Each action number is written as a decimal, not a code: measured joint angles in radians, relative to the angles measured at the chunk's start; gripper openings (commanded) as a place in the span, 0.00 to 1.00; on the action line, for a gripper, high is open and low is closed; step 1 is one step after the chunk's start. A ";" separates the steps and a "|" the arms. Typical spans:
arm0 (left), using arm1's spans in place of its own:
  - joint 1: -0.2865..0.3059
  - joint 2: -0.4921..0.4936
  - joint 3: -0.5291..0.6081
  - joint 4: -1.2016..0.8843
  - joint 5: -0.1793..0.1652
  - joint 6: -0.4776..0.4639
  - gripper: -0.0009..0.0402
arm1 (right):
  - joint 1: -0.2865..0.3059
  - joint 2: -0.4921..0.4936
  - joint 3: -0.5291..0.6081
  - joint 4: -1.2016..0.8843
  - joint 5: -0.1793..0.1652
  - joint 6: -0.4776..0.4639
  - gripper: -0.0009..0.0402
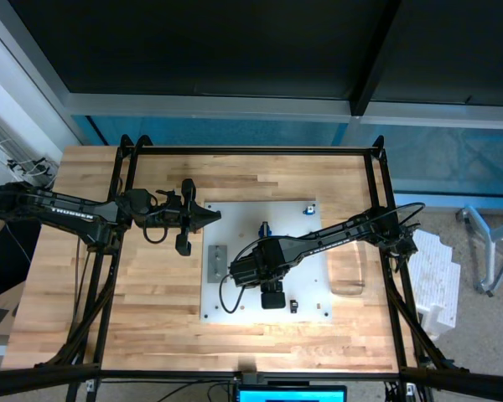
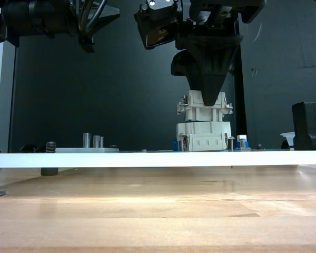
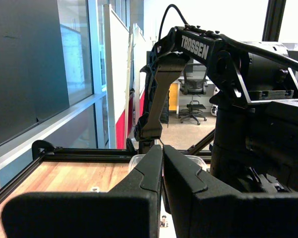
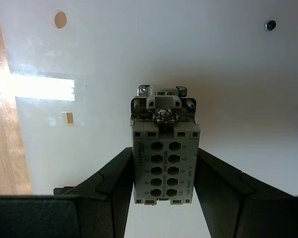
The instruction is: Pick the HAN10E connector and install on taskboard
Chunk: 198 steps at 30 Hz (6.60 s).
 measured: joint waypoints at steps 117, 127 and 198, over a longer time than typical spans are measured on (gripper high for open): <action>0.000 0.000 0.000 0.000 0.000 0.000 0.02 | -0.002 -0.063 -0.060 0.078 -0.019 0.008 0.80; 0.000 0.000 0.000 0.000 0.000 0.000 0.02 | 0.012 -0.155 -0.060 0.046 -0.006 0.047 0.76; 0.000 0.000 0.000 0.000 0.000 0.000 0.02 | -0.273 -1.093 -1.122 1.425 0.006 -0.121 0.02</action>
